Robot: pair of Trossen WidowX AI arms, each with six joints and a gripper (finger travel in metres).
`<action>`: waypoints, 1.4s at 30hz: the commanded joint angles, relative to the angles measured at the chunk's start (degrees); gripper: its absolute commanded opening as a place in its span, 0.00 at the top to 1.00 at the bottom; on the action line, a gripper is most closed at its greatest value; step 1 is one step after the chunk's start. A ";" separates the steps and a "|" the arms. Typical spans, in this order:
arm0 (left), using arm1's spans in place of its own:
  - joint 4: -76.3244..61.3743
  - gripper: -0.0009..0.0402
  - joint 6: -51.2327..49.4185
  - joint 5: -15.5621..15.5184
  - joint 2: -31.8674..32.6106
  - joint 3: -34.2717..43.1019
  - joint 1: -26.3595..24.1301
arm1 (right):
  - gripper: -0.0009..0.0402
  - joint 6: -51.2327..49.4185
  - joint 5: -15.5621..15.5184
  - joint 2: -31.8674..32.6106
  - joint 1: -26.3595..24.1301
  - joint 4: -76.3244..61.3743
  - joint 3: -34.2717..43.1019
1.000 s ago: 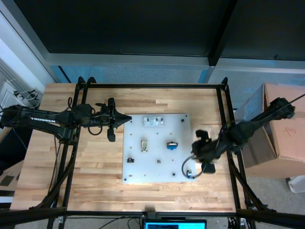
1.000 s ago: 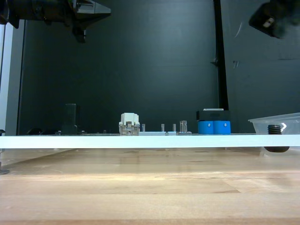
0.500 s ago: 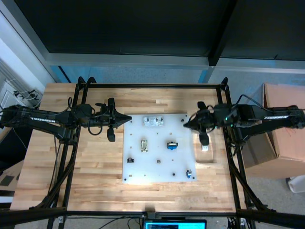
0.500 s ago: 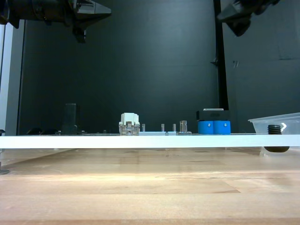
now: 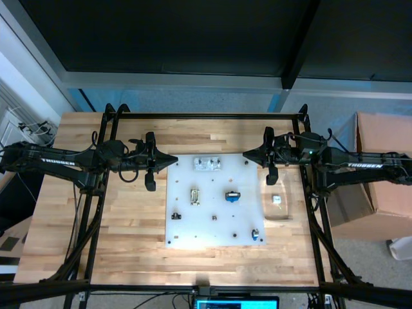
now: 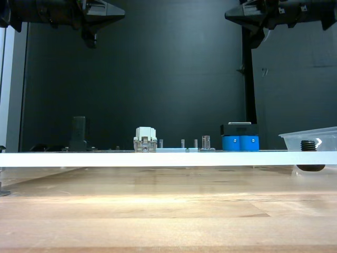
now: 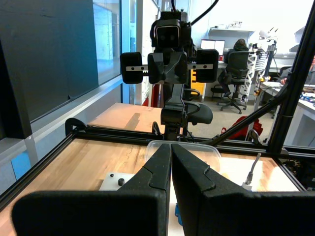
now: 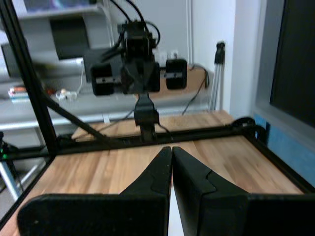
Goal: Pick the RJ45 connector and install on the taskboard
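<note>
Flat white square task board [image 5: 193,232] is lying in the middle of the light wooden table [image 5: 116,219]. Left gripper [image 5: 175,160] is hanging high above the board's far left corner and pointing inward. Its black fingers are pressed together tip to tip and gripping nothing. Right gripper [image 5: 245,154] is hanging at about the same height above the board's far right corner, facing the left one. Its fingers are also fully closed and empty. Small blue-and-white RJ45 connector [image 5: 255,235] is sitting on the board at its near right corner, well apart from both grippers. How deep it is sitting in its seat cannot be told. In the left wrist view a thin grey cable stub [image 7: 252,169] is slanting up from that same corner. Clear plastic tray [image 5: 284,216] is lying on the table just beside the board's right edge, with a small white piece [image 5: 276,199] lying free in it. A blue block with a black top [image 5: 232,196] is standing right of the board's middle, and a cream connector housing [image 5: 194,196] is standing left of it. A brown cardboard box [image 5: 380,174] is sitting off the table, well to the right of the board.
</note>
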 commanded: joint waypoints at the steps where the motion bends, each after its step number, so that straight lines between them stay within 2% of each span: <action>1: 0.00 0.98 0.02 0.02 0.00 0.00 0.02 | 0.98 0.07 0.04 1.01 0.00 3.61 -1.68; 42: 0.00 0.98 0.02 0.02 0.00 0.00 0.02 | 0.98 0.24 0.22 1.16 0.79 4.28 -0.81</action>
